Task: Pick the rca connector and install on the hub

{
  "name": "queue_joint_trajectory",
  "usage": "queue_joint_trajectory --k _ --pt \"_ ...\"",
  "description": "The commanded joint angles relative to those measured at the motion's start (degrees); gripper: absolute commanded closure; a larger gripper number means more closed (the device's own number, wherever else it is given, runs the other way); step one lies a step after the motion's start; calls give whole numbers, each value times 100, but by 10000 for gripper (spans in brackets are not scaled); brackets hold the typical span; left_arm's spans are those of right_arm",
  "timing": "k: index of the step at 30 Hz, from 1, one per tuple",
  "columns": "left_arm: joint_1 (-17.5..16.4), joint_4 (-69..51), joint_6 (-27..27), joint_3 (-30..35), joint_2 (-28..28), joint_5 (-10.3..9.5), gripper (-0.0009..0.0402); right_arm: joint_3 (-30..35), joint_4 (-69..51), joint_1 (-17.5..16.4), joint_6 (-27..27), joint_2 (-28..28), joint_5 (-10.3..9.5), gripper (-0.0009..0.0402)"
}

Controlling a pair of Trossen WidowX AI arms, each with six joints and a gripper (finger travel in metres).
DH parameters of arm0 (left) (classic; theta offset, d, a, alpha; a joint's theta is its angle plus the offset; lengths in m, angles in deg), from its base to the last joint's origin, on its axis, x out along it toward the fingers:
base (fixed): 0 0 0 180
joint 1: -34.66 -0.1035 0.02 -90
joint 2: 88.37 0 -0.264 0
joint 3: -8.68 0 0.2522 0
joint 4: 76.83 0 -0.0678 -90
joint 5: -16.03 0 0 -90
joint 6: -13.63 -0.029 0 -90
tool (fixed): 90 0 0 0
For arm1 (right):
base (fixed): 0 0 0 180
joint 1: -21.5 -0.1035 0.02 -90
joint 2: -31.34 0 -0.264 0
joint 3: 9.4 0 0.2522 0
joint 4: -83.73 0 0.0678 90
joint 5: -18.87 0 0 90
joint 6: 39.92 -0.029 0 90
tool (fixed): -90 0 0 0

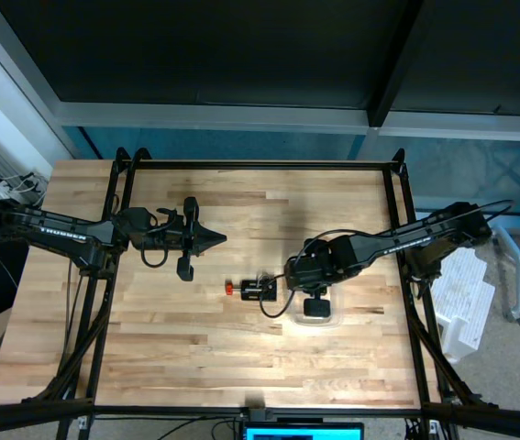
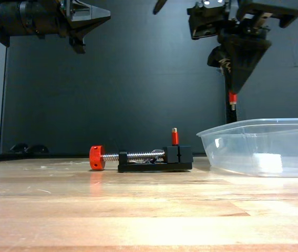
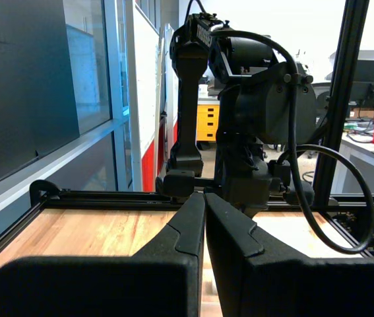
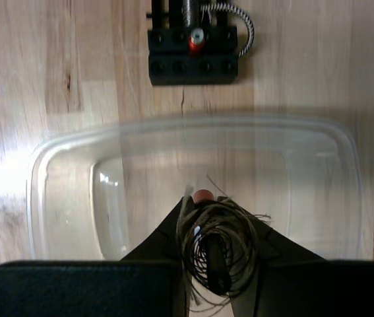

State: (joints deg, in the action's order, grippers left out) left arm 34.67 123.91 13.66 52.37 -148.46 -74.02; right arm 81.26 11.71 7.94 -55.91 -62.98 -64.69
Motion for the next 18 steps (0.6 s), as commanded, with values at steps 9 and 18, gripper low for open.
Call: queue_joint_trajectory --k 9,18 --pt "0 2 -2 2 -2 0 393 483 7 59 22 -466 0 393" --pt "0 2 -2 2 0 0 393 793 -20 66 22 -741 2 393"
